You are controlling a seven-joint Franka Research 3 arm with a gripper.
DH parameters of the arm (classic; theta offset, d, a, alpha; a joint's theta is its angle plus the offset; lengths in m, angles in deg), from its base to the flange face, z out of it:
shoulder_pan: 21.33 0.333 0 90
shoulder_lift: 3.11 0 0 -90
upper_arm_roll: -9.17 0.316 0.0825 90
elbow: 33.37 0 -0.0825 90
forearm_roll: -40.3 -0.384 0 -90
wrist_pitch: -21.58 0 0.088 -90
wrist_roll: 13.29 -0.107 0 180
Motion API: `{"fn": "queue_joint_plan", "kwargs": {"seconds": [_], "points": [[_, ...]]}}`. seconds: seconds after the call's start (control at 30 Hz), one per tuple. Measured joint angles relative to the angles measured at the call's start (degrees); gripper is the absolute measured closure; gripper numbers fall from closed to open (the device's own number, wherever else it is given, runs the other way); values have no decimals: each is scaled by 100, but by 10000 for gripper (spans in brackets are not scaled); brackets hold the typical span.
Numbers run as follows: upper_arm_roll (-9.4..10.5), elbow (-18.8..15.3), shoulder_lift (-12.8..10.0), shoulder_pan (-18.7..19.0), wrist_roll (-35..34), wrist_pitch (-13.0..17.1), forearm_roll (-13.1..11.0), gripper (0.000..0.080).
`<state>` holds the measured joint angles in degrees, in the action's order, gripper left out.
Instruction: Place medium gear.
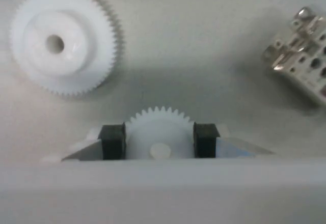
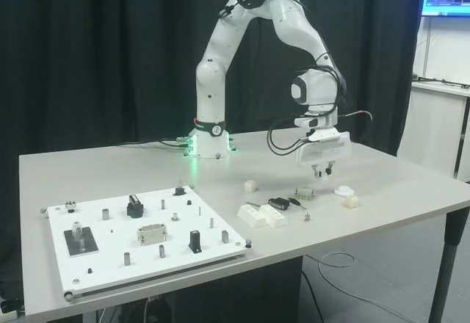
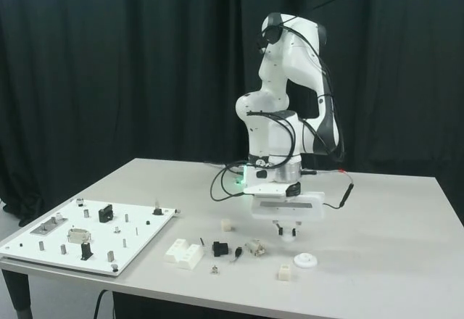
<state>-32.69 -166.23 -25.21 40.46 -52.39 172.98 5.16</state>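
A white medium gear (image 1: pixel 159 124) with fine teeth sits between my two black pads (image 1: pixel 112 141). My gripper (image 1: pixel 159 141) is shut on its sides. In the room views the gripper (image 2: pixel 323 170) (image 3: pixel 287 230) points straight down and holds the gear just above the grey table, right of the scattered parts. A larger white gear (image 1: pixel 63 40) (image 2: pixel 343 190) (image 3: pixel 305 261) lies flat on the table close beside the gripper. The lower half of the held gear is hidden behind the gripper body.
A metal connector (image 1: pixel 300 56) (image 2: pixel 304 192) (image 3: pixel 254 247) lies close to the gripper. Near it are a black plug (image 2: pixel 279 203), white blocks (image 2: pixel 261 215) (image 3: pixel 183 253) and small white cubes (image 2: pixel 250 186) (image 2: pixel 352 202). A white board with pegs (image 2: pixel 139 235) (image 3: pixel 87 232) fills the table's left end.
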Motion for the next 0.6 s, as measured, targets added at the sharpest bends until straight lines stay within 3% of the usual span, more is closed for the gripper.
{"fn": "queue_joint_plan", "kwargs": {"seconds": [0.27, 0.6], "points": [[193, -59, -137, 0, -124, 254, 0, 521], [288, -58, -262, 0, -347, 385, -1, 521]]}}
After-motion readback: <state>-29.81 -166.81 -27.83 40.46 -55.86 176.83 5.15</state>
